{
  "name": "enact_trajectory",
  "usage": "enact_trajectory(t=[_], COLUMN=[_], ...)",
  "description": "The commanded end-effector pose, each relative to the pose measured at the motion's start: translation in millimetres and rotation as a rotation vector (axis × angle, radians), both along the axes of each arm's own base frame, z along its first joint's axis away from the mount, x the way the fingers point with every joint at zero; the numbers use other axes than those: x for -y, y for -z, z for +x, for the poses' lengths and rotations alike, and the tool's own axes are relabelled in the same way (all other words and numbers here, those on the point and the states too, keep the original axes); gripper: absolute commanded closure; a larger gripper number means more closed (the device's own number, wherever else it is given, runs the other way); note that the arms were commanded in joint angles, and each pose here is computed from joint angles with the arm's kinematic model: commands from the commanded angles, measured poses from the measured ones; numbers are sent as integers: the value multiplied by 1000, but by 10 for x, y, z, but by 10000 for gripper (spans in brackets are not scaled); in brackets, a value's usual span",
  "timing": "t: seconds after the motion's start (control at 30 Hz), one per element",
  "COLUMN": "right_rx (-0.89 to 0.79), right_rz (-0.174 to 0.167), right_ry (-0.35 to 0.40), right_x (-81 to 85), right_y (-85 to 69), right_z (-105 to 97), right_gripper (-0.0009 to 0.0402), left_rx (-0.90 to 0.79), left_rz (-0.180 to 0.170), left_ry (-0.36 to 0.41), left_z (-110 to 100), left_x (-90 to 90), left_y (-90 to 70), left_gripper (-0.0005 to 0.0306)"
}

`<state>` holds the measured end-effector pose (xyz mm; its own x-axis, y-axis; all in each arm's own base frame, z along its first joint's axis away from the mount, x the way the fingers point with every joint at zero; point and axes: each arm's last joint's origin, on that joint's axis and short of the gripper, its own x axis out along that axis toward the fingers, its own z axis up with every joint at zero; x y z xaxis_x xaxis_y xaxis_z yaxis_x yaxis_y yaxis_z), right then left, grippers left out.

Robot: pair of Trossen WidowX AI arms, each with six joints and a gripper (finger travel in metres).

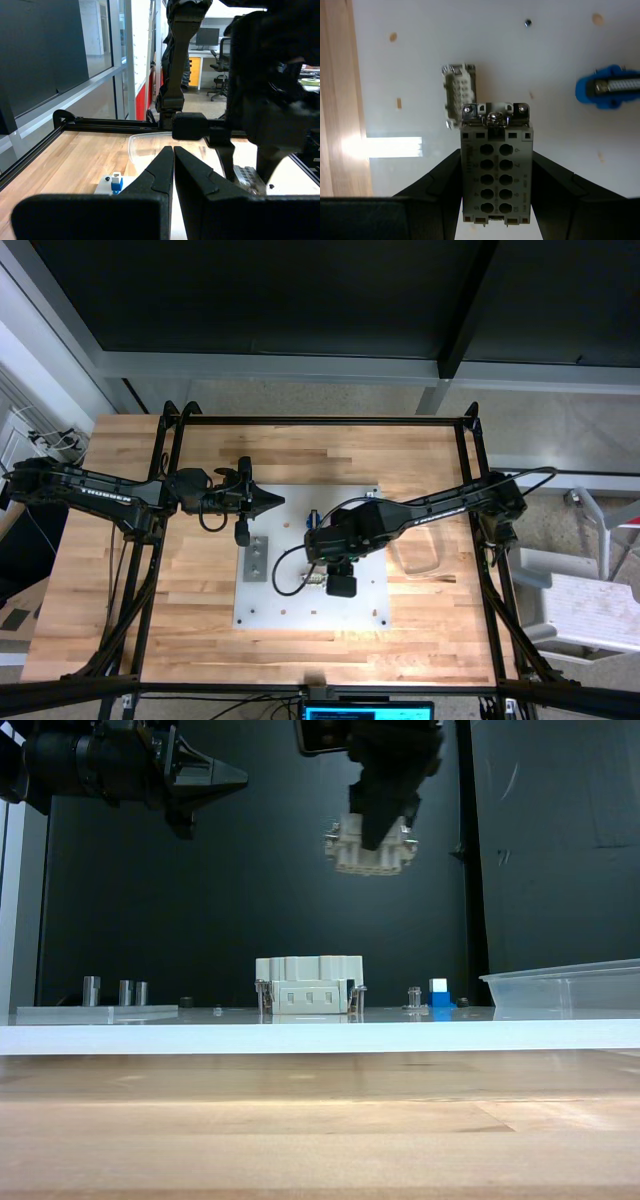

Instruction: Remove the HAN10-E connector and place it in the container

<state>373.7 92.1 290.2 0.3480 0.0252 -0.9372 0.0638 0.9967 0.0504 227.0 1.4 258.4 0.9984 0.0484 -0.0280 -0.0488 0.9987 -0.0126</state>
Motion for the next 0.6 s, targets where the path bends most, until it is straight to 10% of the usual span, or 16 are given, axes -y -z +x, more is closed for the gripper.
enact_trajectory(t=[0.03,0.6], right_rx=[-9,-43], right_rz=[-2,25], right_ry=[1,113], right_x=[32,265], right_y=[-1,141], right_z=[-126,-937], right_gripper=[338,339], left_rx=[0,1], left_rz=[0,0], left_ry=[0,0], left_z=[1,0], left_x=[-1,-1], left_y=[-1,-2], left_gripper=[300,300])
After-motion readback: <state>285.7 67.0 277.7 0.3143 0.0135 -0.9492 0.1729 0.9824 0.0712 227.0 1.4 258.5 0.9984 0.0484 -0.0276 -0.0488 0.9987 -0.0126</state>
